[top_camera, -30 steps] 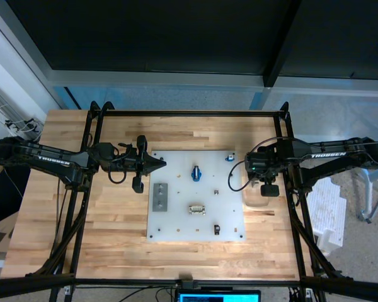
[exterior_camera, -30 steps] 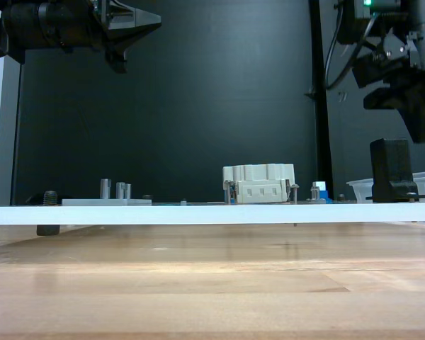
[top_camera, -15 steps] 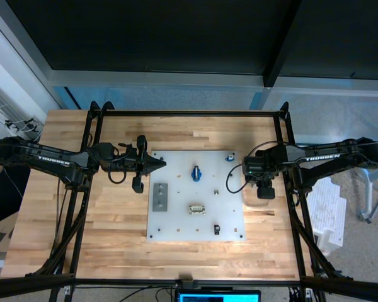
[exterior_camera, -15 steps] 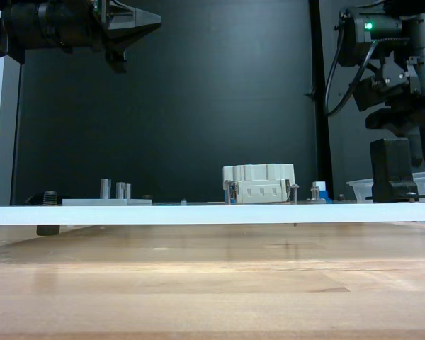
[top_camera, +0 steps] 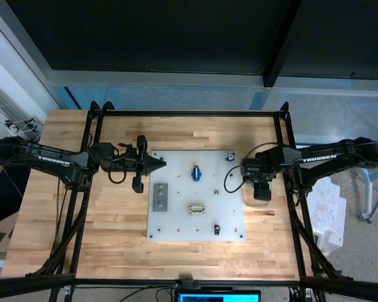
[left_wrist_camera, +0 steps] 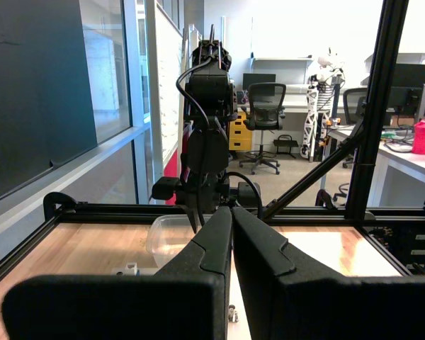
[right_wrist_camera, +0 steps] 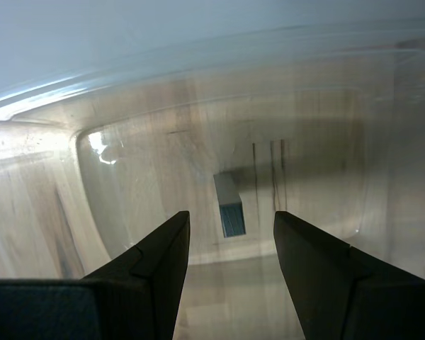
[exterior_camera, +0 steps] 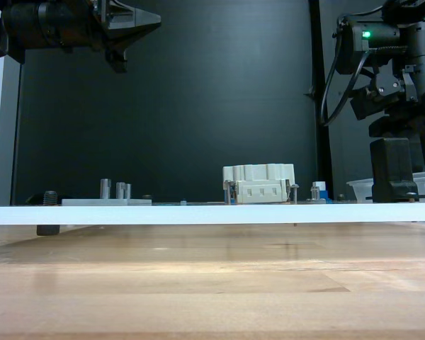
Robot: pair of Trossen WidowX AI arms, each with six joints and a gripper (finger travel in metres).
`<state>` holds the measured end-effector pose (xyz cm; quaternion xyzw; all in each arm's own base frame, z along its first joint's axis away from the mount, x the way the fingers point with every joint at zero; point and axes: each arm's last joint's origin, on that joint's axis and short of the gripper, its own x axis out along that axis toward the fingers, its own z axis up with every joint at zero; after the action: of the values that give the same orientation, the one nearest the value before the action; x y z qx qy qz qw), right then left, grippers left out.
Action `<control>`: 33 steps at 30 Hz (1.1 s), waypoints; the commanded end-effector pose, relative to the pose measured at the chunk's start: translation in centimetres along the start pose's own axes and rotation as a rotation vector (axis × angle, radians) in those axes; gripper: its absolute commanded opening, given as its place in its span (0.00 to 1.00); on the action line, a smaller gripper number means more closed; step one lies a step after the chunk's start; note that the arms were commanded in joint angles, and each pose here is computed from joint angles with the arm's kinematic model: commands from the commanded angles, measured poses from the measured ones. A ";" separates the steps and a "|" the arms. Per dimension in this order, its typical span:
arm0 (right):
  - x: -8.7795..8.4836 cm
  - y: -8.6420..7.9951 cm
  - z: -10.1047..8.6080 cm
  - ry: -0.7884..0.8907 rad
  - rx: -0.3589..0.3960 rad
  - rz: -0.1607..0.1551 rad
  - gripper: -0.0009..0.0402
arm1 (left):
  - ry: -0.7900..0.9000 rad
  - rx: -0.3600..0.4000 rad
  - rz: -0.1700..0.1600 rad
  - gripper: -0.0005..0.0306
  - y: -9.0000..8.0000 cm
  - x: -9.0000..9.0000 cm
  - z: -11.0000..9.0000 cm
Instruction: Pick the 16mm bar and install on taskboard
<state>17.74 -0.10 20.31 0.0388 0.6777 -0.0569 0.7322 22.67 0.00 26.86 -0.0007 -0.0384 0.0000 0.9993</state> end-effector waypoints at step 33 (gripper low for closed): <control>2.1 0.1 -0.5 0.004 0.129 -0.031 0.43 | 0.000 0.000 0.000 0.02 0.0 0.0 0.0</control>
<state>17.40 -0.03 18.17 0.0757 0.6746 -0.1116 0.7257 22.67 0.00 26.87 -0.0005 -0.0386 0.0000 0.9993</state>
